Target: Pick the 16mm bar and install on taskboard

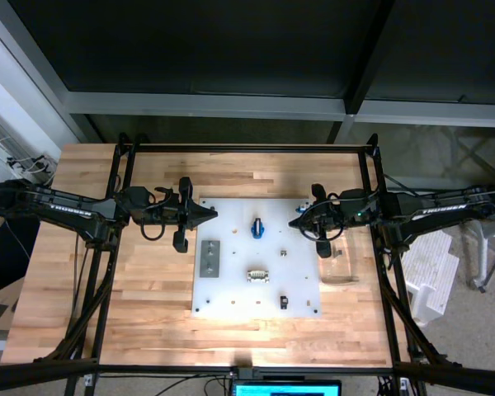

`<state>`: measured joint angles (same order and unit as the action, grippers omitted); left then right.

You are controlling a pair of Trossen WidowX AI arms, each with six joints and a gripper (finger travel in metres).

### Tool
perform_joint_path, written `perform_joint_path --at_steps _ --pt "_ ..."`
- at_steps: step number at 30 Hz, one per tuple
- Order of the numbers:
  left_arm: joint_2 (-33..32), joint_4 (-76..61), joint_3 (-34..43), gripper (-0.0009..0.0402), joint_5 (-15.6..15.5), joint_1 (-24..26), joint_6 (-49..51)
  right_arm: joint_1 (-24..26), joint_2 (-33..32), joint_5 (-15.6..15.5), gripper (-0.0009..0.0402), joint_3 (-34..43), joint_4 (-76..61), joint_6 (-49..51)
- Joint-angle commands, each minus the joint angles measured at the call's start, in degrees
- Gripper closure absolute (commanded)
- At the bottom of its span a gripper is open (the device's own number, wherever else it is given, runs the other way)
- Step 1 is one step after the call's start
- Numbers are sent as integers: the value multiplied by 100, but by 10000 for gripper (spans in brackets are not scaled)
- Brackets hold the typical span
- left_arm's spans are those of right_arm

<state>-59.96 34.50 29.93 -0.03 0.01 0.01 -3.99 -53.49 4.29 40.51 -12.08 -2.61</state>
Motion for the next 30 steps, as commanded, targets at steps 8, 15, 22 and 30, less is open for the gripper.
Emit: perform_joint_path --at_steps 8,15,22,30 --pt "-2 0 2 393 0 0 0 -138 -63 -4 393 225 -1814 52" --pt "-2 0 2 393 2 -2 0 -179 -66 -315 393 402 -3073 37" --pt "-2 0 2 393 2 0 0 -251 -330 -289 393 846 -4334 -155" --pt "-2 0 2 393 2 0 0 -339 -787 -282 392 1303 -5425 -168"
